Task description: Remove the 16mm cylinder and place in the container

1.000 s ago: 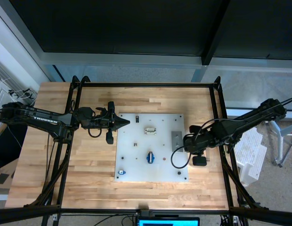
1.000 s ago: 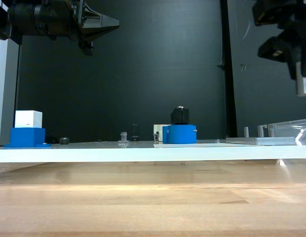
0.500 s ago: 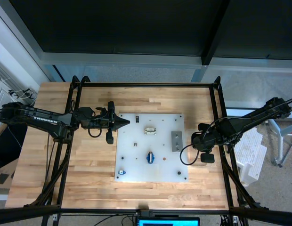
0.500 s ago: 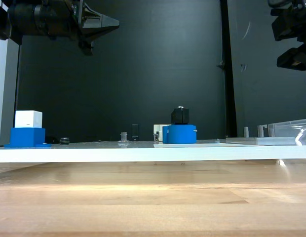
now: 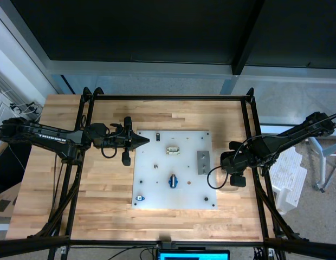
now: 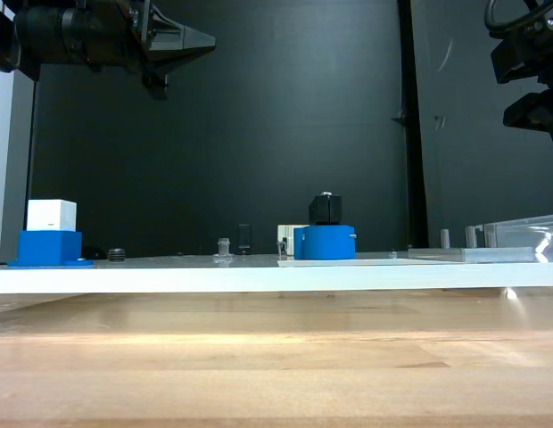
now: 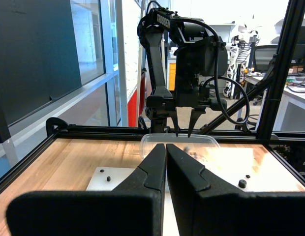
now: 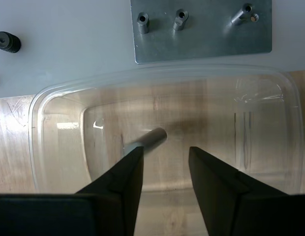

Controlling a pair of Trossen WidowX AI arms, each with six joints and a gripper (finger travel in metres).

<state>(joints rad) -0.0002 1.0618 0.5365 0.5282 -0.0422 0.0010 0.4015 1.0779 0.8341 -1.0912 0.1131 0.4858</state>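
Note:
The 16mm cylinder, a short silvery peg, lies on its side on the floor of the container, a clear plastic tub beside the board's right edge. My right gripper hangs open straight above it, its fingers either side of the peg's near end and holding nothing. From across the table the right gripper shows pointing down over the container. My left gripper is shut and empty, held high over the board's left edge.
The white task board carries a grey metal block with thin pegs next to the tub, a blue holder, a blue base with a white cube and a black knob. A black frame rail passes by the right arm.
My right gripper moved right from the board's edge to over the tub and rose. The peg it held a second ago is let go and lies in the tub. The left arm stayed still.

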